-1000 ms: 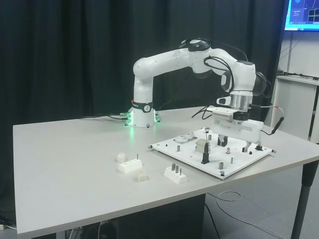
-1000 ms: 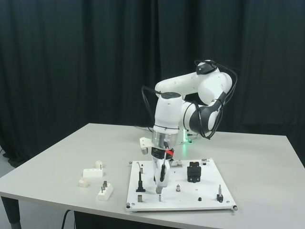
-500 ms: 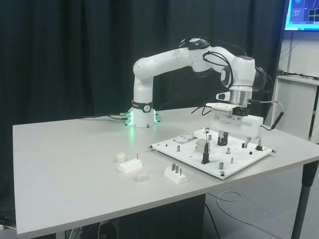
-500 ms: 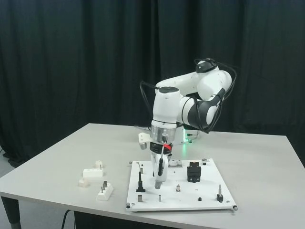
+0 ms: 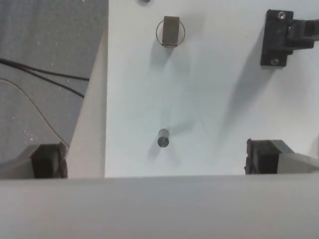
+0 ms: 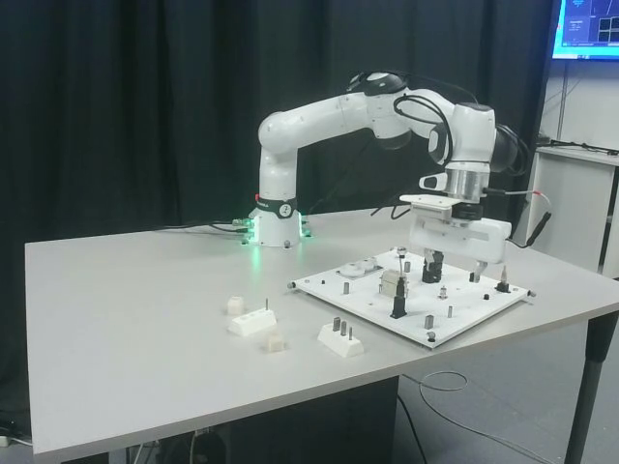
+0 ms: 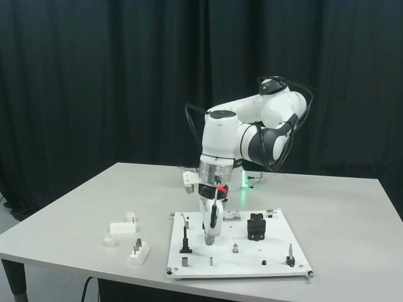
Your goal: Pick round peg 1.
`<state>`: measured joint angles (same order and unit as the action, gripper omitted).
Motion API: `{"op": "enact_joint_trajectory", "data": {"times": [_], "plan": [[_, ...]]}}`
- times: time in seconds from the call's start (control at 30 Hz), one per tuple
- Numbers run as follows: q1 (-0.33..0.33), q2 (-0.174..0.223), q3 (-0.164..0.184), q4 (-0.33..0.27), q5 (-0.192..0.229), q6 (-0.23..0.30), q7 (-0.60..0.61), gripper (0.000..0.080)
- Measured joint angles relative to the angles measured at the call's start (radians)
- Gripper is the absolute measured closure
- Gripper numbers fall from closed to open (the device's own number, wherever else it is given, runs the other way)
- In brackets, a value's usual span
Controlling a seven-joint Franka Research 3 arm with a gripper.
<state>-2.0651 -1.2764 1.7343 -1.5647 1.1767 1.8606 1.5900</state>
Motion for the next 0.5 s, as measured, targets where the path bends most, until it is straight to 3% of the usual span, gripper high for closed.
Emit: {"op": "enact_joint_trajectory", "data": {"times": [0.5], "plan": [[0.001, 0.0, -0.002, -0.002, -0.021, -0.003, -0.022, 0.0003]]}}
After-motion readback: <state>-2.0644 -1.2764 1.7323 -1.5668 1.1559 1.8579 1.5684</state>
